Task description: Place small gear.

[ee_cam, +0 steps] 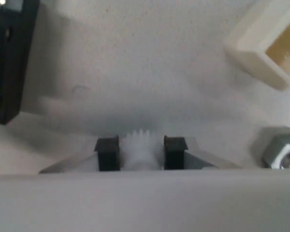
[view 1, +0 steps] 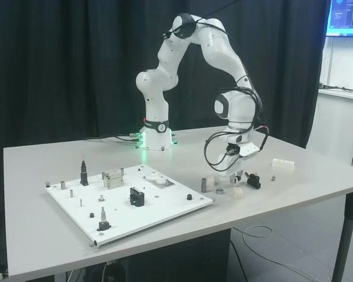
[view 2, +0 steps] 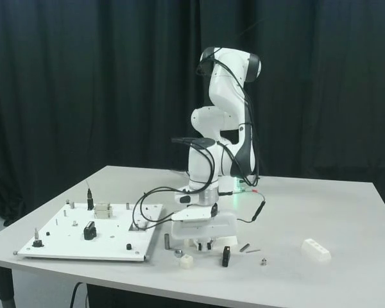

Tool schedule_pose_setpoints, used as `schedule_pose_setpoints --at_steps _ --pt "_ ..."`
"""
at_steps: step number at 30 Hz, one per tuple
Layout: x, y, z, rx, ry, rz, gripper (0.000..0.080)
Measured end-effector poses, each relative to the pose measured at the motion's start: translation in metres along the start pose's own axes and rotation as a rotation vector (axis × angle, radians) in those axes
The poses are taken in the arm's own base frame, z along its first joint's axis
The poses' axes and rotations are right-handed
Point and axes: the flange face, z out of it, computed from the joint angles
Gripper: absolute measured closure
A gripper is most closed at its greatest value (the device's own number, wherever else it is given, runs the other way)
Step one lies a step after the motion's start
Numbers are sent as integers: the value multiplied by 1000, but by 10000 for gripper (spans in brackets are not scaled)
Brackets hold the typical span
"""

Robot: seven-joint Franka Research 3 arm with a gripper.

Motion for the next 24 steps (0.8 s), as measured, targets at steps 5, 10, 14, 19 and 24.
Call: schedule_pose_setpoints --at_steps 5,10,14,19,24 --pt "2 -4 7 4 -2 -4 609" --pt "4 -6 11 11 -6 -3 609" --pt "6 -7 9 18 -5 -3 225" --pt "9 -10 5 22 -6 -4 225" --pt "11 -12 -3 22 -29 -4 60"
